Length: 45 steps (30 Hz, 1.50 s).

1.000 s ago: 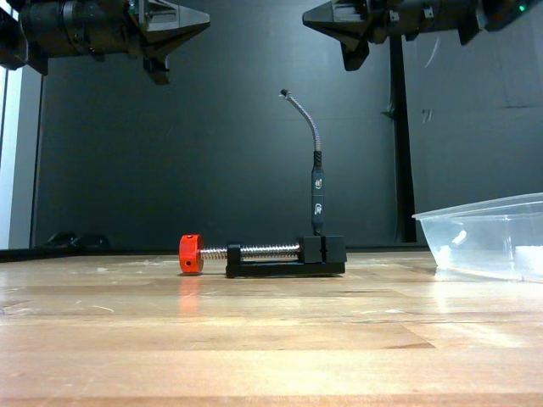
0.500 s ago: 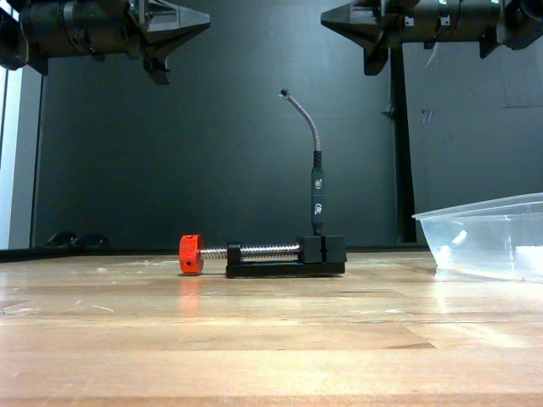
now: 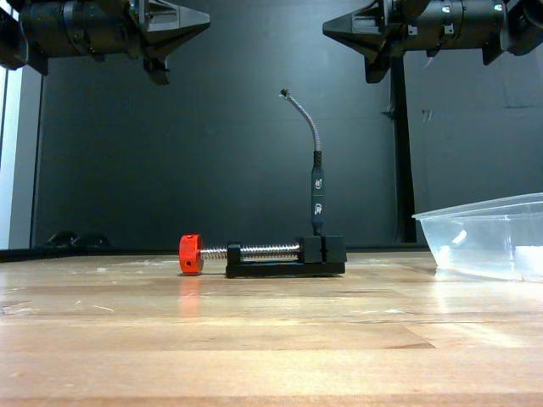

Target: Pick the USB-C connector and install on taskboard

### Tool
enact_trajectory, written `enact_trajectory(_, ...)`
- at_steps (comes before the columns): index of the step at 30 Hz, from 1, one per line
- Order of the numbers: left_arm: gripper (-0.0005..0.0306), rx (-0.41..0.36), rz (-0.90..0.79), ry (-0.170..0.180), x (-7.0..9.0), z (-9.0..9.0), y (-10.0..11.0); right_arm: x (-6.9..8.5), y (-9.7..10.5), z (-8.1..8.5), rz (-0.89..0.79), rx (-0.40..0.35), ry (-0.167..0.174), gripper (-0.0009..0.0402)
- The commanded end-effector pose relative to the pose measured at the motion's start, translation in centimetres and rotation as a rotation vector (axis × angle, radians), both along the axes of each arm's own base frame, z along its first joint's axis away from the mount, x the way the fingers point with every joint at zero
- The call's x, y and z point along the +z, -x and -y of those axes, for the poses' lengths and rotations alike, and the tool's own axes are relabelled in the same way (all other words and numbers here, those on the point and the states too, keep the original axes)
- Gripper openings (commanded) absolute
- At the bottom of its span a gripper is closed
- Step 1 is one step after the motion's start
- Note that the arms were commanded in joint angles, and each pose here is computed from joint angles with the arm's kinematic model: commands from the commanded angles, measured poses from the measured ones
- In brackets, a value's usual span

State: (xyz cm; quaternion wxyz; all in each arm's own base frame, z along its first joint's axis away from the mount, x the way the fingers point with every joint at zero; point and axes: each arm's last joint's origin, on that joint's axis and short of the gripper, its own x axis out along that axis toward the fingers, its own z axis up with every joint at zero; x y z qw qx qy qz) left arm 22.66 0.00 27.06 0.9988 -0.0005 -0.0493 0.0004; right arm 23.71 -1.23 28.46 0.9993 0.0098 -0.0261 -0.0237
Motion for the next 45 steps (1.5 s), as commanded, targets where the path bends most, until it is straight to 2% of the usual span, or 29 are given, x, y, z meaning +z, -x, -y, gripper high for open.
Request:
enact_trajectory(1, 0.0000, 0.000, 0.000, 0.000, 0.0, 0.0, 0.0, 0.1, 0.1, -0.1, 0.005, 0.034, -0.021, 0.0000)
enact_trajectory(16, 0.0000, 0.000, 0.001, 0.000, 0.0, 0.0, 0.0, -0.1, 0.1, -1.1, -0.016, 0.080, -0.022, 0.0000)
enact_trajectory(45, 0.0000, 0.000, 0.000, 0.000, 0.0, 0.0, 0.0, 0.1, 0.4, -1.4, -0.011, 0.073, -0.023, 0.0000)
